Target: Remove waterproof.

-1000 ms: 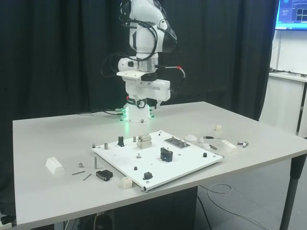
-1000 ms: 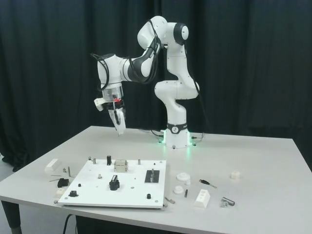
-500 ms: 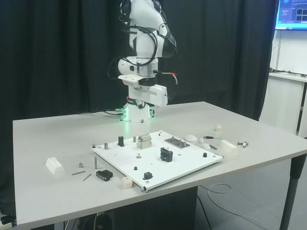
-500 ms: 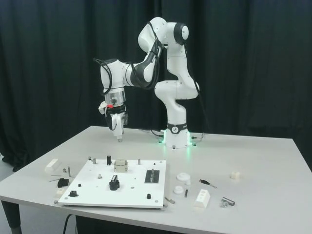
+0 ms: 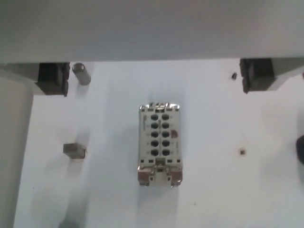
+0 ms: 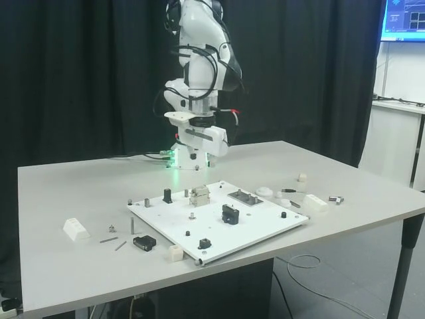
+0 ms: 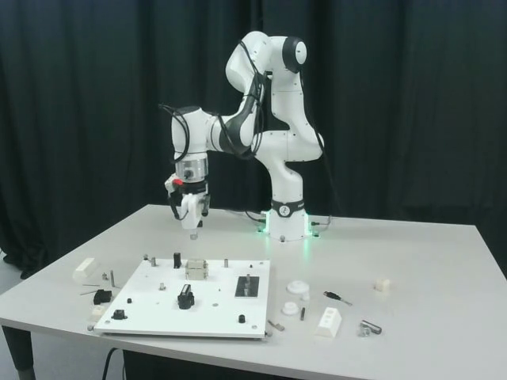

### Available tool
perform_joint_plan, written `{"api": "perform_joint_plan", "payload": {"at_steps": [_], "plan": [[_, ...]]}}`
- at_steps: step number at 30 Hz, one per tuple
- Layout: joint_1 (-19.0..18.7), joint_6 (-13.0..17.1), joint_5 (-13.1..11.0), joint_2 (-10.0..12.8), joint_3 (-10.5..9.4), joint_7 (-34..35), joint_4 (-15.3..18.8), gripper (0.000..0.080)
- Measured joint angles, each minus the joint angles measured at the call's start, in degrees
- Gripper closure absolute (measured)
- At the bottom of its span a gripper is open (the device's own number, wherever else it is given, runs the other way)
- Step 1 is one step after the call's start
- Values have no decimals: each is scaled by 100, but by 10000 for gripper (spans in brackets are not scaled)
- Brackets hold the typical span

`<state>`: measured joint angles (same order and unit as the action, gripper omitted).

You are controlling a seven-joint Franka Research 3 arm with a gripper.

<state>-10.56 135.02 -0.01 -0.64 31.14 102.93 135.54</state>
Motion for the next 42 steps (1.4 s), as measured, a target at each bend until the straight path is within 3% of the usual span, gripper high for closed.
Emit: {"api": "perform_joint_plan", "payload": {"at_steps": [11, 24, 42], "plan": [[4, 597, 48, 27, 2, 168, 397, 0], [-28, 1000, 41, 314, -3, 224, 416, 0], [-172, 1106, 37, 674, -19, 315, 322, 0]]}}
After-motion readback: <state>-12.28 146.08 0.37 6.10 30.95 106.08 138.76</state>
